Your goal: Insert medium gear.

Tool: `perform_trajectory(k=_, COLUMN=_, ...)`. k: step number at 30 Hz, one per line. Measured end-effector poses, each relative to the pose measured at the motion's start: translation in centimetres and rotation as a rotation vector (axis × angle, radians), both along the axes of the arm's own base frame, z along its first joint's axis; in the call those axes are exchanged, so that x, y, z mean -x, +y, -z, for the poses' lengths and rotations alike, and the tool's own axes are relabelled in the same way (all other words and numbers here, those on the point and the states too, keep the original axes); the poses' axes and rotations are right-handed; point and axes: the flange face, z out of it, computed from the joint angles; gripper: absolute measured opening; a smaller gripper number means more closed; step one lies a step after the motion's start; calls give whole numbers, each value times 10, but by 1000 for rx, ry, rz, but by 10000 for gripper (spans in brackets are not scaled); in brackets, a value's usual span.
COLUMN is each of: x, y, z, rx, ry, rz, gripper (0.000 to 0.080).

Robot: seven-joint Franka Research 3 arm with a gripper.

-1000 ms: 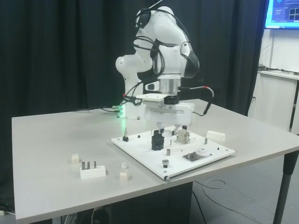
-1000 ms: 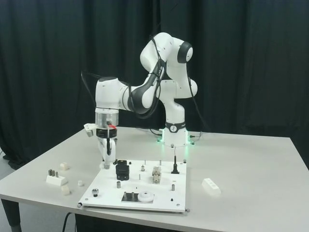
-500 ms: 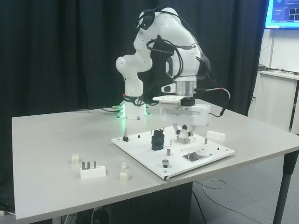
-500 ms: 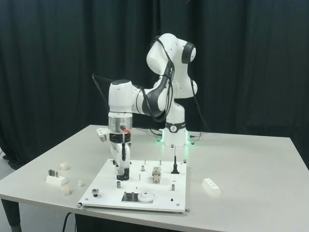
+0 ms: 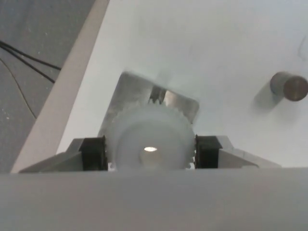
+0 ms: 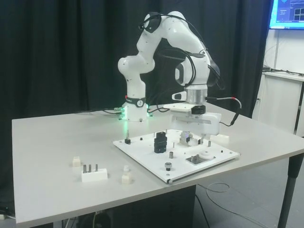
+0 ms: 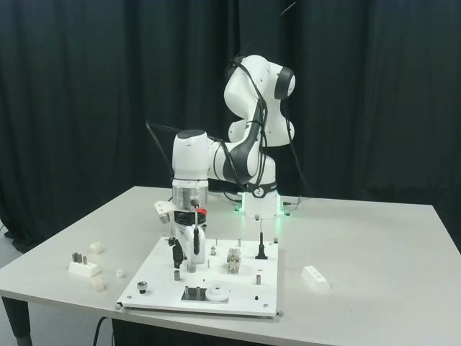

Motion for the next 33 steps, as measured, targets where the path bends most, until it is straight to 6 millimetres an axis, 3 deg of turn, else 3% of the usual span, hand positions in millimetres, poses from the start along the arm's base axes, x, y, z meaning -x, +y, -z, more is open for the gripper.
perform_trajectory(k=33, x=-15, y=22, z=32, rx=5, ry=83, rz=-48, gripper=397)
